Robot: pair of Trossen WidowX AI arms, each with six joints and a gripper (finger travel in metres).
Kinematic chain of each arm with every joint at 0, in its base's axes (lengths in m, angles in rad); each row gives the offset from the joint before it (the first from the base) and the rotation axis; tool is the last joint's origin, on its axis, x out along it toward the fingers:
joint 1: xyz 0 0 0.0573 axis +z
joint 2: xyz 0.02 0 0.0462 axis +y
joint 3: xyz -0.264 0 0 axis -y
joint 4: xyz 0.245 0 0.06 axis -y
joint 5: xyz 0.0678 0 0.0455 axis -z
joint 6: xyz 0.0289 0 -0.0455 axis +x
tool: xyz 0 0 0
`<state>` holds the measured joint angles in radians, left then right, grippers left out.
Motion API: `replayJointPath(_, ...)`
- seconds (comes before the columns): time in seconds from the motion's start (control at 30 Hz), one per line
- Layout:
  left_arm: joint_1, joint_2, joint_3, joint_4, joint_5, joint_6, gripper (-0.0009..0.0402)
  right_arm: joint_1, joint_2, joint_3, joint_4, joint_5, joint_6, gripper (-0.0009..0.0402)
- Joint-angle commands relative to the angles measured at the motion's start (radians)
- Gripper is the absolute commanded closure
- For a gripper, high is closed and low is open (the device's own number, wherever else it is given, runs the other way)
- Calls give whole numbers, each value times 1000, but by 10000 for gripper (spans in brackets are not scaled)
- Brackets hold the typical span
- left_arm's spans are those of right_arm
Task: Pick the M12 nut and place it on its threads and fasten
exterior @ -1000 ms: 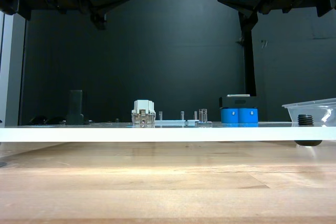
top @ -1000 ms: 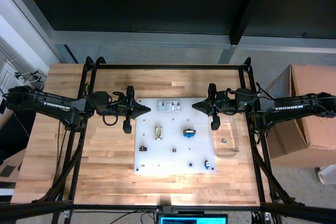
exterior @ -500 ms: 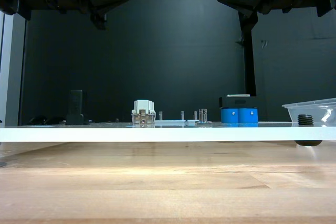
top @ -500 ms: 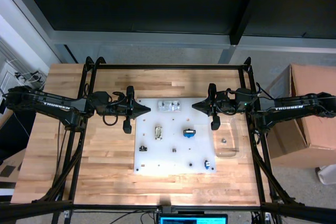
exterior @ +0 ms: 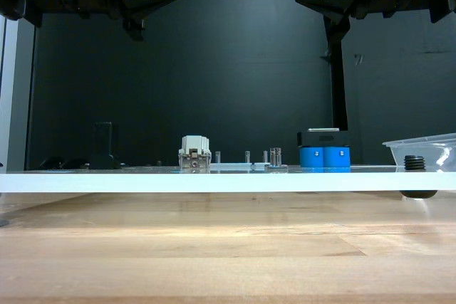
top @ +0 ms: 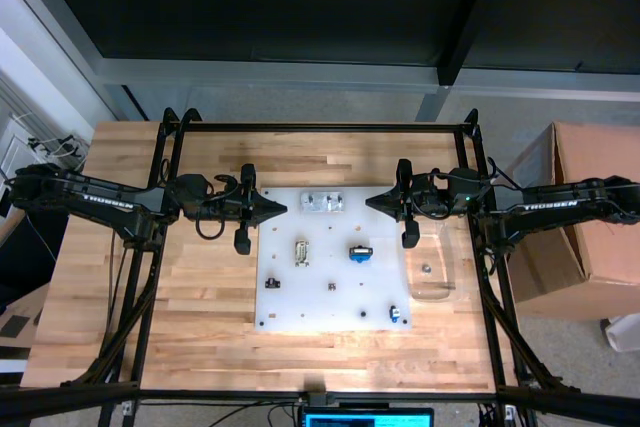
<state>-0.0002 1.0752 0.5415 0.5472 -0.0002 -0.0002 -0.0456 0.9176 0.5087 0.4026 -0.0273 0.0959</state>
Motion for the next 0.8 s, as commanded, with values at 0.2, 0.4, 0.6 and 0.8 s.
replayJointPath(0.2, 0, 0, 0, 0, 0, 0, 393, 0, 0, 0, 0, 0, 0, 393)
replayJointPath(0.4, 0, 0, 0, 0, 0, 0, 393, 0, 3, 0, 14, 1, 0, 393)
replayJointPath(0.6, 0, 0, 0, 0, 0, 0, 393, 0, 8, 0, 45, 1, 0, 393)
replayJointPath(0.8, 0, 0, 0, 0, 0, 0, 393, 2, -17, 34, -86, 8, 37, 393)
